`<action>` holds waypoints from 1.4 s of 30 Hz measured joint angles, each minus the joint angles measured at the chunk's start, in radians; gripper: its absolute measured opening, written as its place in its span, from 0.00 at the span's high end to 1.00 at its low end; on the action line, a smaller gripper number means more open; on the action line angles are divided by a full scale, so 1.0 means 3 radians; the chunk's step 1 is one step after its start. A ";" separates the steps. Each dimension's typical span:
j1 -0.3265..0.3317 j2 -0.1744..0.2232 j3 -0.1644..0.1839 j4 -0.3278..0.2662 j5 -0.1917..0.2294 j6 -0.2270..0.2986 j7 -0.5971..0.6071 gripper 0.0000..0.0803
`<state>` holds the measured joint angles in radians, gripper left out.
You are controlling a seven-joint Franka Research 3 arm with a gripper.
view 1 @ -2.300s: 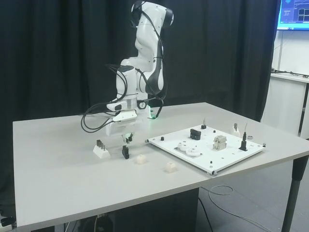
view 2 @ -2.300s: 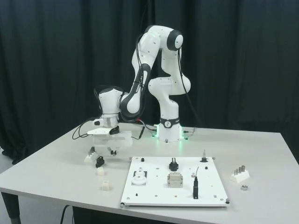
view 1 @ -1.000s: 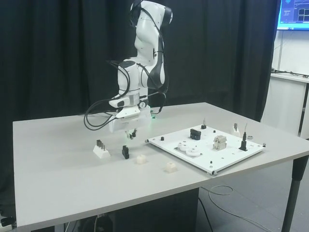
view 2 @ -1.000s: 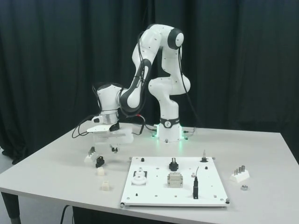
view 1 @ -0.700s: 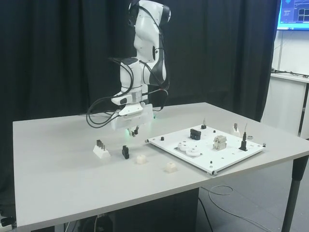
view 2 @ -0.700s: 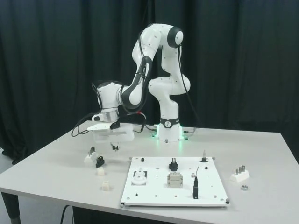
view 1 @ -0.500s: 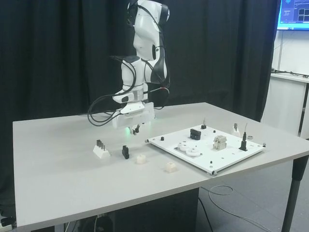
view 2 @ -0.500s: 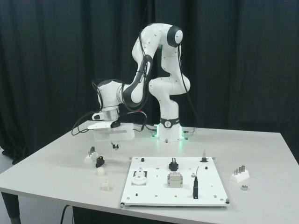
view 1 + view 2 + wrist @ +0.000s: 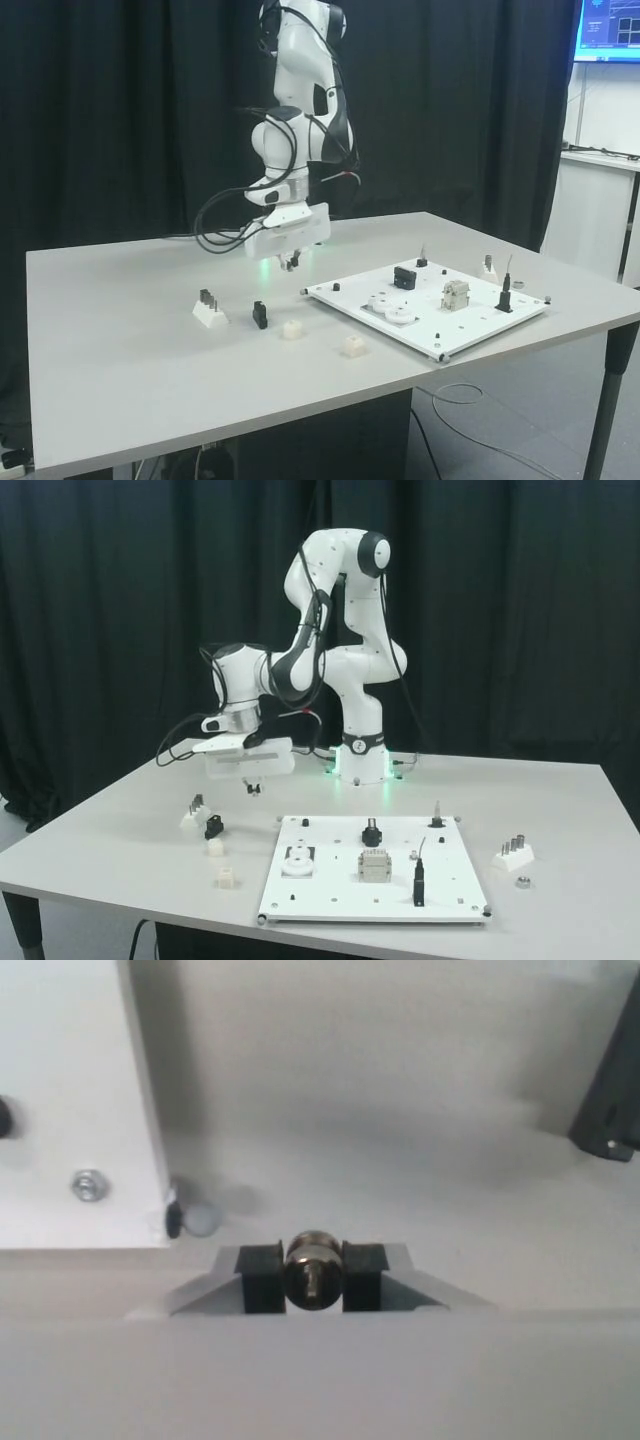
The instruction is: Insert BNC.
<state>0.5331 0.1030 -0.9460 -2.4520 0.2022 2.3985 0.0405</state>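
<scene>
Gripper: fingers closed on a small round metal connector, the BNC, held between the two black pads with its end facing the wrist camera. In the room views the gripper hangs above the grey table, clear of the surface, with the BNC carried in the air near the board's nearest corner.

Wrist view: a corner of the white board lies below and to one side of the fingers, with a nut set in it near the edge and a black foot at the corner.

Second room view: the board lies in front of the arm's base, carrying several black and white fixtures. Beside it, toward the gripper's side, a white block, a black part and two small white cubes rest on the table, apart from the gripper.
</scene>
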 joint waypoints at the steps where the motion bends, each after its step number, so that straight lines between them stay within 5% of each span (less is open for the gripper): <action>1: 0.0014 -0.0012 0.0001 0.0005 -0.0012 -0.0013 0.0017 0.85; 12: 0.0169 -0.0156 0.0043 0.0043 -0.0190 -0.0145 0.0268 0.85; 22: 0.0326 -0.0257 0.0169 0.0167 -0.0368 -0.0479 0.0844 0.85; 30: 0.0410 -0.0311 0.0424 0.0265 -0.0381 -0.0688 0.1244 0.85; 42: 0.0450 -0.0392 0.0917 0.0319 -0.0381 -0.0731 0.1582 0.85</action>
<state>0.6680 -0.0147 -0.6708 -2.3562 0.0878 2.1792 0.5151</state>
